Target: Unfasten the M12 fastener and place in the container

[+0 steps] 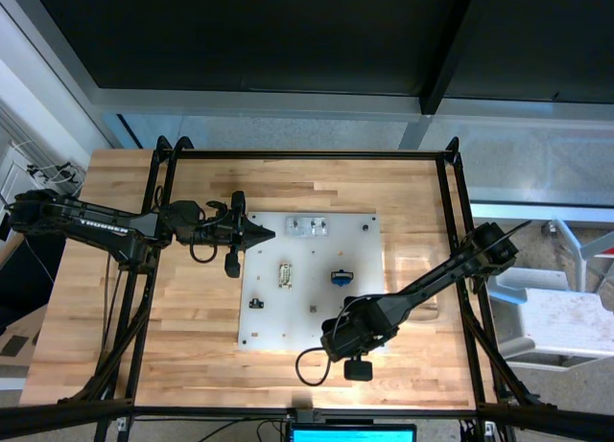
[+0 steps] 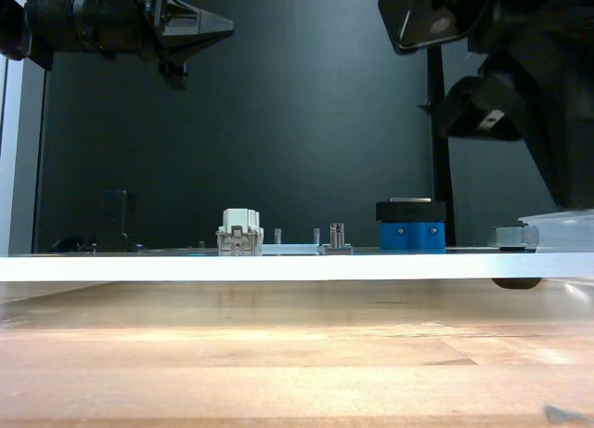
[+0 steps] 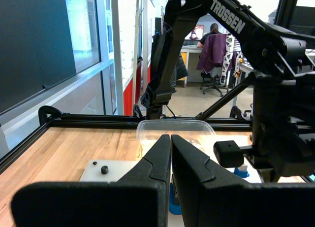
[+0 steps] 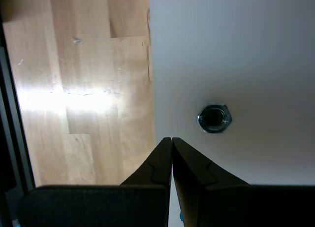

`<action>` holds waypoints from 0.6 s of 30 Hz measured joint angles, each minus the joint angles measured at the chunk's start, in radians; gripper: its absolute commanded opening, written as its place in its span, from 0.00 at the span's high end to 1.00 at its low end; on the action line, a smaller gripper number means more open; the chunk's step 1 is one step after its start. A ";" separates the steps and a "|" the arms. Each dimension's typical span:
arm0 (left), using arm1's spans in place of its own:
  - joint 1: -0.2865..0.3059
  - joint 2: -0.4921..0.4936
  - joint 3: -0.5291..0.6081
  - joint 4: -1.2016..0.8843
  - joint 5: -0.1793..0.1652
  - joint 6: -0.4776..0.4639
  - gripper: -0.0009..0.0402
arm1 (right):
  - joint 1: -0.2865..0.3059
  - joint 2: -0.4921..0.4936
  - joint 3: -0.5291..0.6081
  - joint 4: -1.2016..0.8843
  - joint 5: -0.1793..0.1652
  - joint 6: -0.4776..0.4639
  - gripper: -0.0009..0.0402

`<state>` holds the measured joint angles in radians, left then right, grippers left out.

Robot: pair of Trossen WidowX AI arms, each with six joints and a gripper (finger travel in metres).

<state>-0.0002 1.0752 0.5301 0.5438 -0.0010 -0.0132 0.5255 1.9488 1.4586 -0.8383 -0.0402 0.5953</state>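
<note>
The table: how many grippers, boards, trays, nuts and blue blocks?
Grippers: 2 (left gripper over the far left of the white board, right gripper over its near edge, by the silver nut)
White board: 1
Clear tray: 1
Silver nut: 1
Blue block: 1
Total: 6

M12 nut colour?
Silver nut, dark centre; clearest in the right wrist view, just beyond the shut right gripper; left gripper hangs above the board, far-left corner.

Robotics lab. Pale wooden table [image 1: 115,269] caged by black metal frame [image 1: 307,155]; white task board [image 1: 278,317]. Left gripper [image 1: 271,234] of a black Trossen-branded arm hangs at the board's far left, right gripper [image 4: 172,139] over its near right. Beyond: office chair [image 3: 215,64], seated person [image 3: 215,30].
</note>
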 measured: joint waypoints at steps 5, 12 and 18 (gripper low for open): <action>0.000 0.000 0.000 0.000 0.000 0.000 0.98 | -0.002 0.004 -0.010 0.027 0.014 0.001 0.98; 0.000 0.000 0.000 0.000 0.000 0.000 0.98 | -0.003 0.006 -0.027 0.035 0.021 0.001 0.98; 0.000 0.000 0.000 0.000 0.000 0.000 0.98 | -0.003 0.006 -0.032 0.031 0.045 0.002 0.98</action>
<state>-0.0002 1.0748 0.5301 0.5438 -0.0010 -0.0135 0.5224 1.9545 1.4265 -0.8070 0.0051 0.5968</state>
